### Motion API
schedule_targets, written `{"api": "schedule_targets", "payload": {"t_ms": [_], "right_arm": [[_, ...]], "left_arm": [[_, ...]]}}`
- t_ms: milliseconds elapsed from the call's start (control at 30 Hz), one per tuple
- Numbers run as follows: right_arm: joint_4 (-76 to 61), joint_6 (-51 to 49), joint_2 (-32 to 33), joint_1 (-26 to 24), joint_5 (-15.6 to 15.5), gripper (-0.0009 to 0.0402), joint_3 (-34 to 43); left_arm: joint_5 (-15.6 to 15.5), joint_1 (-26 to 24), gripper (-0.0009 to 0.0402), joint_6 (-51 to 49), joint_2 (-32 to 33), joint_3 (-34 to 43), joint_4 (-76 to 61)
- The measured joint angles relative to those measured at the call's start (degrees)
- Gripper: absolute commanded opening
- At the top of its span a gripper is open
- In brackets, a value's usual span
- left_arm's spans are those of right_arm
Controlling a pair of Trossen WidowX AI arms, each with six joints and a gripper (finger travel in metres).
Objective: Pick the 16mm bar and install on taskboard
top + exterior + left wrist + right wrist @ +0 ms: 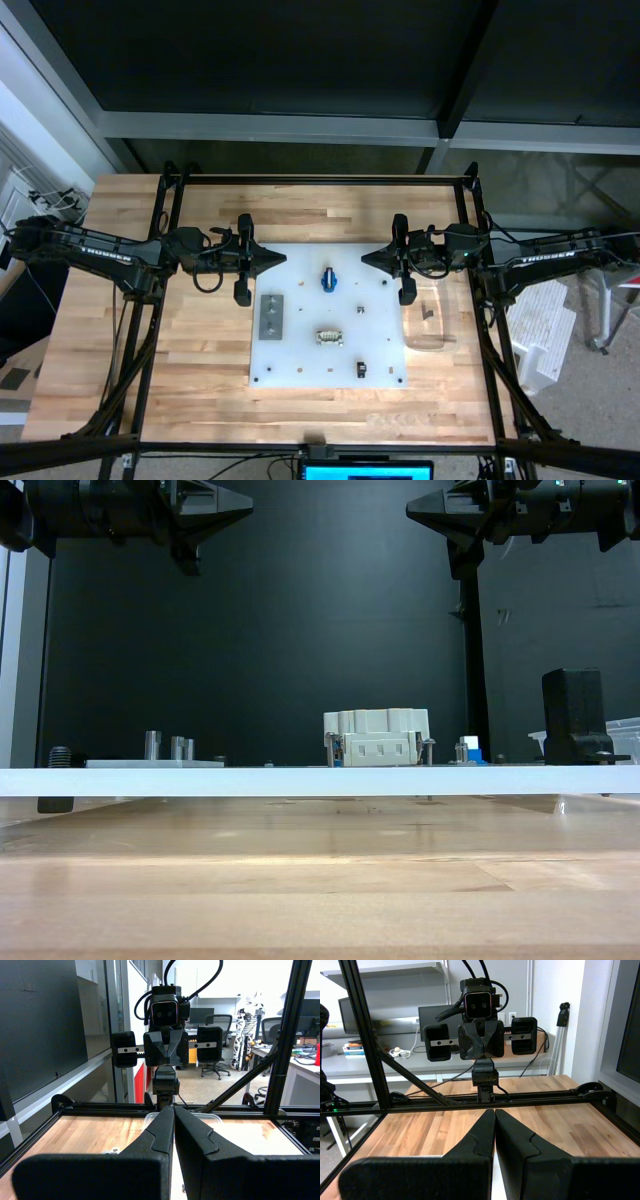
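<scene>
Overhead, two tools, both pressed together on nothing. Left tool [277, 258] above the board's far left corner, pointing inward. Right tool [368, 258] above its far right corner, pointing back at the left one, well apart from it. Both high off the white board [300, 365], going by the desk-level view. No bar in either.

Past the board's right edge, on the desk [200, 390], one clear tray [440, 346] with one small dark piece [427, 311] lying free inside. Possibly the bar, though hard to tell, and its long axis not readable. Lies below the right tool and toward the desk's near edge; far closer to the right arm than the left.

On the board: one grey block [272, 315] with pegs, one blue knob [329, 279], one pale connector [330, 338], one black block [361, 370]. Seat for the bar not made out.
</scene>
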Motion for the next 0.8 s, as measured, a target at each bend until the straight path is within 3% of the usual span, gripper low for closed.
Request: {"api": "schedule_targets", "payload": {"t_ms": [567,800], "right_arm": [[-0.1,0.2,-0.1,0.3,-0.5,0.0000,0.6],[-14.8,0.6,-0.1,0.6,0.0,0.0000,5.5]], "left_arm": [[0.0,0.0,0.0000,0.0,0.0,0.0,0.0],[0.0,0.0,0.0000,0.0,0.0,0.0,0.0]]}}
